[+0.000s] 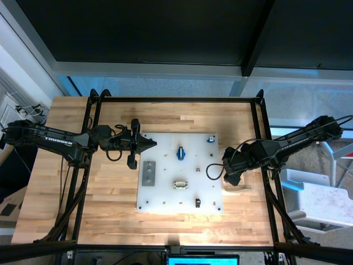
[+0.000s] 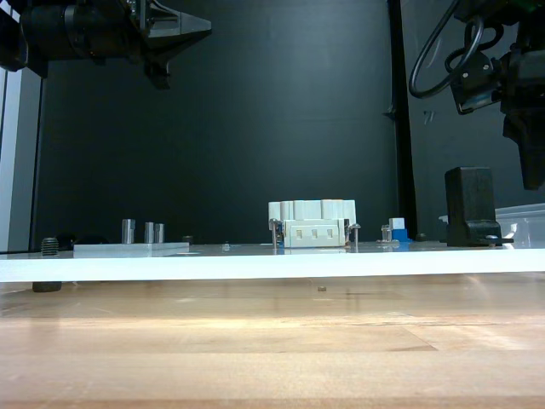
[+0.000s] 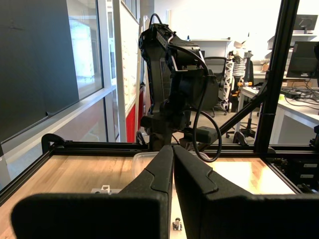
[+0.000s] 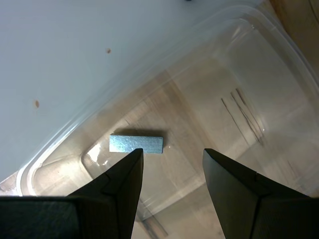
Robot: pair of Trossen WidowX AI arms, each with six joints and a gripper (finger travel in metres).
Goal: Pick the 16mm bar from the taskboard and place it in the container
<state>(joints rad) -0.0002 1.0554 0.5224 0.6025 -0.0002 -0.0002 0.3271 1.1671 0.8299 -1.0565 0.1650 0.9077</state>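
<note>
The 16mm bar [image 4: 136, 144], a small grey metal rectangle, lies flat on the bottom of the clear container [image 4: 244, 94]. My right gripper [image 4: 173, 154] hovers open just above it, with nothing between its fingers. From above, the right gripper [image 1: 231, 178] hangs over the container [image 1: 241, 189] just off the right edge of the white taskboard [image 1: 171, 165]. My left gripper [image 1: 150, 143] is shut and empty, held high over the board's back left corner; its fingers [image 3: 159, 174] meet.
On the board stand a grey block [image 1: 149, 172], a blue knob [image 1: 181, 153], a metal connector [image 1: 180, 185] and a black part [image 2: 470, 204]. A black frame [image 1: 176, 99] rings the wooden table.
</note>
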